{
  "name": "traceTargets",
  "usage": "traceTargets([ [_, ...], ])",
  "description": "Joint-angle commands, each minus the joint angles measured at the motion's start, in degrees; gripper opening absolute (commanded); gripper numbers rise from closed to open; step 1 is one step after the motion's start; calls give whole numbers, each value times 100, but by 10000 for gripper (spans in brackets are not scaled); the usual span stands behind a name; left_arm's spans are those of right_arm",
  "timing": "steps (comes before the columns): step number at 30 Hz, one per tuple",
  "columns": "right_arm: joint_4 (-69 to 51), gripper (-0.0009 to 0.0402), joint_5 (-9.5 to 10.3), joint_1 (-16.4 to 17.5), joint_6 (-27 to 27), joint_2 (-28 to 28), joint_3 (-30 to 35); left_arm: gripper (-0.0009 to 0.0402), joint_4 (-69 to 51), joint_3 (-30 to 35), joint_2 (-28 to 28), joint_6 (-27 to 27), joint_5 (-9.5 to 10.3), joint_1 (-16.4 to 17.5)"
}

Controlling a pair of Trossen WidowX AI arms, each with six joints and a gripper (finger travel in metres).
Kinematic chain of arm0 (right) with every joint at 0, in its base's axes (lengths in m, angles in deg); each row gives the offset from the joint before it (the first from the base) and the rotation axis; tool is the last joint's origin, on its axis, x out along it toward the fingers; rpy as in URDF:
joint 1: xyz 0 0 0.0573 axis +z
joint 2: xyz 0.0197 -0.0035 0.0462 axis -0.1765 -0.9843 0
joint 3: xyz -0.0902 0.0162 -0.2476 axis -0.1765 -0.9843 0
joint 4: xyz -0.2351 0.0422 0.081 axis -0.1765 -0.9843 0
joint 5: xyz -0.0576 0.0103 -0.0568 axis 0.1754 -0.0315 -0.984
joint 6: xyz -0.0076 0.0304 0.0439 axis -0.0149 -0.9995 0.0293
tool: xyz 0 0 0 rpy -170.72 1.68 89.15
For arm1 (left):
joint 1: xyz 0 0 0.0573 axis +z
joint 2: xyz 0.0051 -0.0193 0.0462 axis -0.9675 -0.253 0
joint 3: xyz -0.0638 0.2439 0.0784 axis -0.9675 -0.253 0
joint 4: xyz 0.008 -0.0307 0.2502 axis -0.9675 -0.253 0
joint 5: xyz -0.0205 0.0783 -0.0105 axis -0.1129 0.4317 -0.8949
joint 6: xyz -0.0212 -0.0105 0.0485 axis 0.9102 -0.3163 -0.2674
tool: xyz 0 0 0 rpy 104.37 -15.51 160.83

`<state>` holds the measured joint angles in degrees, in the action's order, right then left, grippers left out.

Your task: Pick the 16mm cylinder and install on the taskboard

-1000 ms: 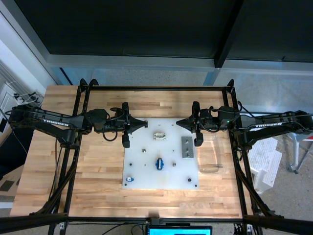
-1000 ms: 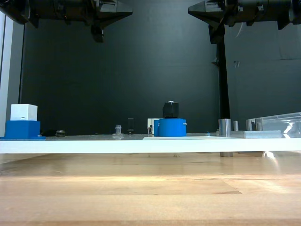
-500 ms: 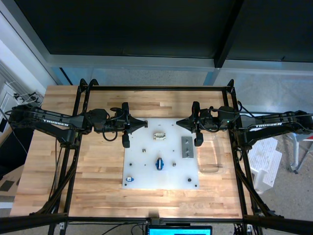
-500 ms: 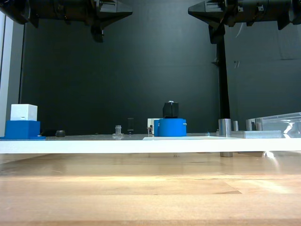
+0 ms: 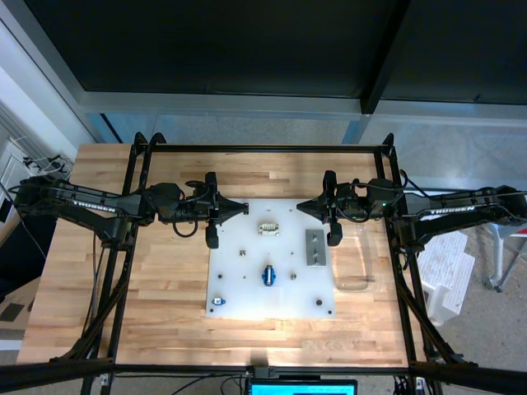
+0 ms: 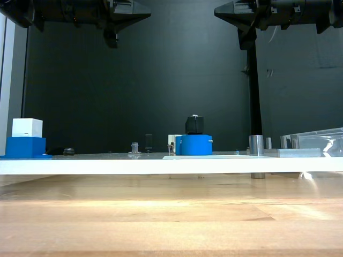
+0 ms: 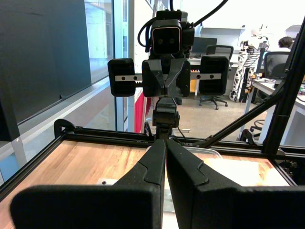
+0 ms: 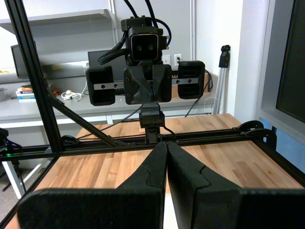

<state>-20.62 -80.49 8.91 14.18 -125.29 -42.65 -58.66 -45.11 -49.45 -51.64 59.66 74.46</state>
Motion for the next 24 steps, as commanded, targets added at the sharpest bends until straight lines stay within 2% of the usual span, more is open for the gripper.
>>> traceTargets([
  [1, -2, 0, -2, 2, -2, -2, 2, 1, 0, 0, 0, -2, 0, 0],
  [24, -225, 0, -2, 2, -2, -2, 2, 1, 0, 0, 0, -2, 0, 2],
])
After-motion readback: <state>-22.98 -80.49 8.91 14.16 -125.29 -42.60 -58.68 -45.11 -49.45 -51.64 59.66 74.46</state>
